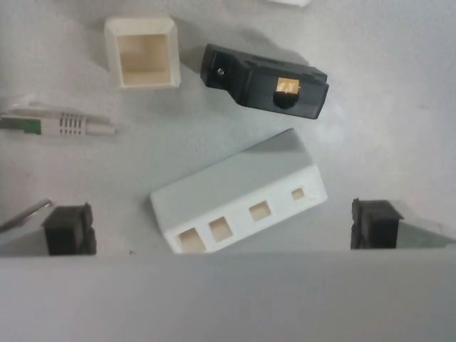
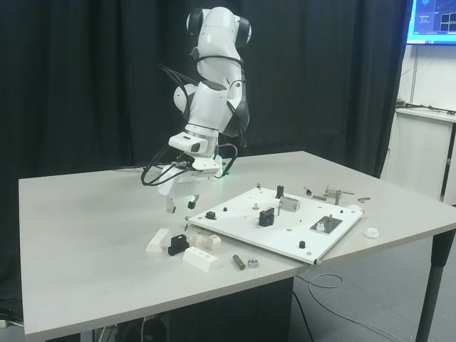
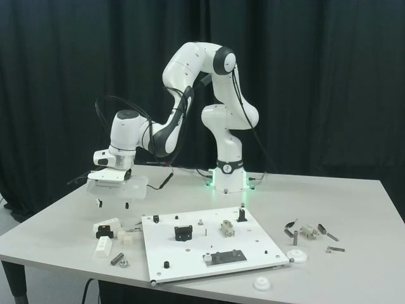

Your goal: Place round peg 1.

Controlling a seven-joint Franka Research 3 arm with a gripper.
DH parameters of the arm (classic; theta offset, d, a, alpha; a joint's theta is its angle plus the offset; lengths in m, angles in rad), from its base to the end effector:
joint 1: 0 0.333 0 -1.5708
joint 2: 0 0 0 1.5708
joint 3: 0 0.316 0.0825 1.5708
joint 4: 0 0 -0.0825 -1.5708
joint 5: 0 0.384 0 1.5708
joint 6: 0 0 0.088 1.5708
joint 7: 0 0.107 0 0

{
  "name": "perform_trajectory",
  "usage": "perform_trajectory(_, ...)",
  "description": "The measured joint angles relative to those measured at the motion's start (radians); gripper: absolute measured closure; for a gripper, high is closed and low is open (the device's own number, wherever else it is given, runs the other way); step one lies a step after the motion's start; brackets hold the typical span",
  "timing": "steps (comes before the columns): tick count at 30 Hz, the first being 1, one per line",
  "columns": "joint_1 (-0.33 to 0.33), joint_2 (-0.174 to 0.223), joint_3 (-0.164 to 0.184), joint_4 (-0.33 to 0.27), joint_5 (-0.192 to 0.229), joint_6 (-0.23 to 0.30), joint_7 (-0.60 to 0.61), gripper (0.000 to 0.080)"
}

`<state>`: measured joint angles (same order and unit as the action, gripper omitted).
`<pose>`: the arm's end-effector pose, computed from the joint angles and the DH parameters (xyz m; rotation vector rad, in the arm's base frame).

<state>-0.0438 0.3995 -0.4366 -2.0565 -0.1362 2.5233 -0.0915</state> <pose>0.5392 -0.2710 0.2673 2.8554 -0.3479 0.0321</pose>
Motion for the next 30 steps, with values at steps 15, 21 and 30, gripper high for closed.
perform_trajectory(15, 0.000, 0.000, 0.001, 0.010, 0.000, -0.005, 0.000, 0.0003)
perform_trajectory(21, 0.000, 0.000, 0.003, 0.016, 0.001, -0.015, 0.000, 0.0003)
perform_trajectory(30, 0.000, 0.000, 0.005, 0.019, 0.001, -0.019, 0.000, 0.0003)
